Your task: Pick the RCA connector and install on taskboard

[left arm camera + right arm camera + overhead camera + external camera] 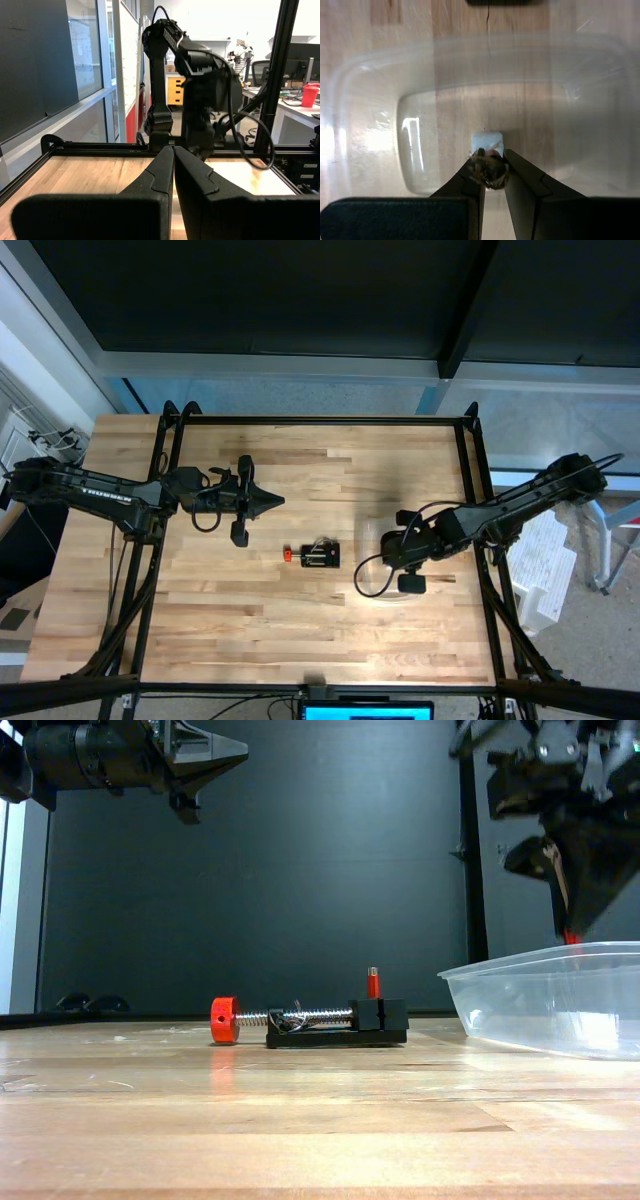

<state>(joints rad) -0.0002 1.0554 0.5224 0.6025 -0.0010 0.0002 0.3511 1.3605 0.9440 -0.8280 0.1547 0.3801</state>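
**Left gripper closed, right arm dead ahead**

You are looking along the left gripper [173, 150]. Its two black fingers are pressed together, with no gap at the tips. It is held above the pale wooden worktop [85, 175]. Straight beyond the tips you see the right arm [205, 95], dark and bent over, with a black cable [267, 145] looping off it. A black frame rail [100, 148] edges the worktop's far side. Past it stand glass panels [85, 55], a yellow drawer cabinet [175, 90] and a desk carrying a red cup [310, 95].
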